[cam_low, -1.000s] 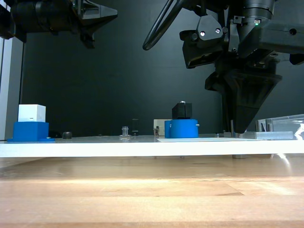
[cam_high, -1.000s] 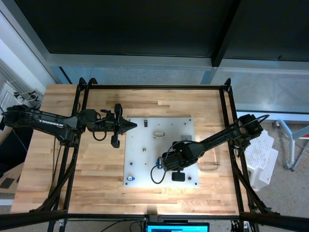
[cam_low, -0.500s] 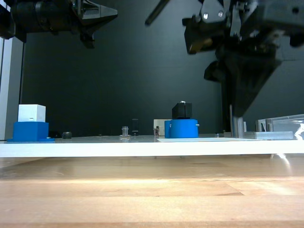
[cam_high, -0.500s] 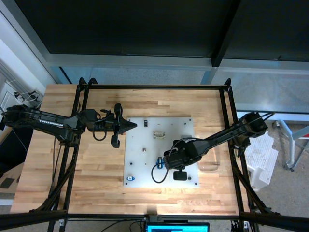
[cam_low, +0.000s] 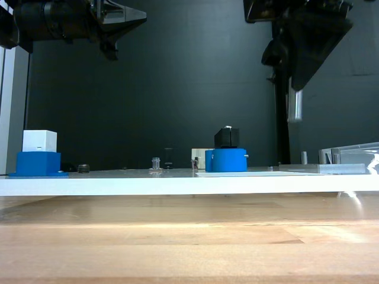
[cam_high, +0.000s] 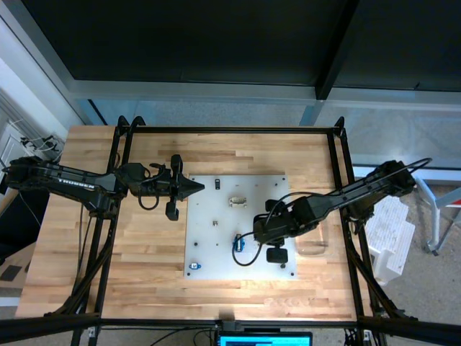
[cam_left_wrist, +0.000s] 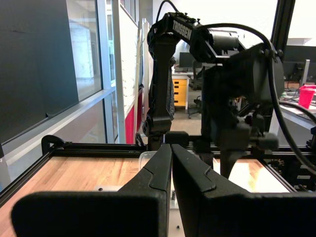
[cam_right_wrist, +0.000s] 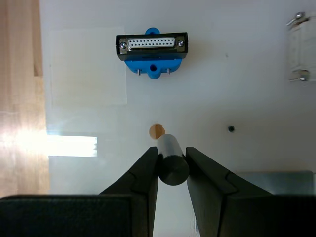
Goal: Remove the 16mm cylinder and place in the container
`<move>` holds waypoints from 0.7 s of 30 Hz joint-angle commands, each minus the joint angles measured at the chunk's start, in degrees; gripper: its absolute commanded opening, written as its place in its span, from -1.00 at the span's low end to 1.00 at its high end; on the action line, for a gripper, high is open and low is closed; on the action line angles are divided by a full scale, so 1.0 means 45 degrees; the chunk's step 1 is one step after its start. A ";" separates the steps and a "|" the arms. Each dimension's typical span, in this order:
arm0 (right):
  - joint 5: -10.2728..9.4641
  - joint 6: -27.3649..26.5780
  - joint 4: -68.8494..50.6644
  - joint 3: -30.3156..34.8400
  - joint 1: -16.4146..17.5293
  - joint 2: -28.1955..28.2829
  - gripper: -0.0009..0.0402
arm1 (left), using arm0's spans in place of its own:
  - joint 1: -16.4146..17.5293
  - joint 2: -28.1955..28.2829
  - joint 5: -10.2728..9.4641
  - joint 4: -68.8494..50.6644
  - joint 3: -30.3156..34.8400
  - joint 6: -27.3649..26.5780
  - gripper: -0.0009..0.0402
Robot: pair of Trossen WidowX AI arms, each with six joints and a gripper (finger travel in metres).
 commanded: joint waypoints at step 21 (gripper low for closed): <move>0.0024 0.0554 -0.0874 -0.3283 0.0515 -0.4405 -0.89 | 0.0005 0.0000 0.0000 0.0005 0.0000 0.0000 -0.96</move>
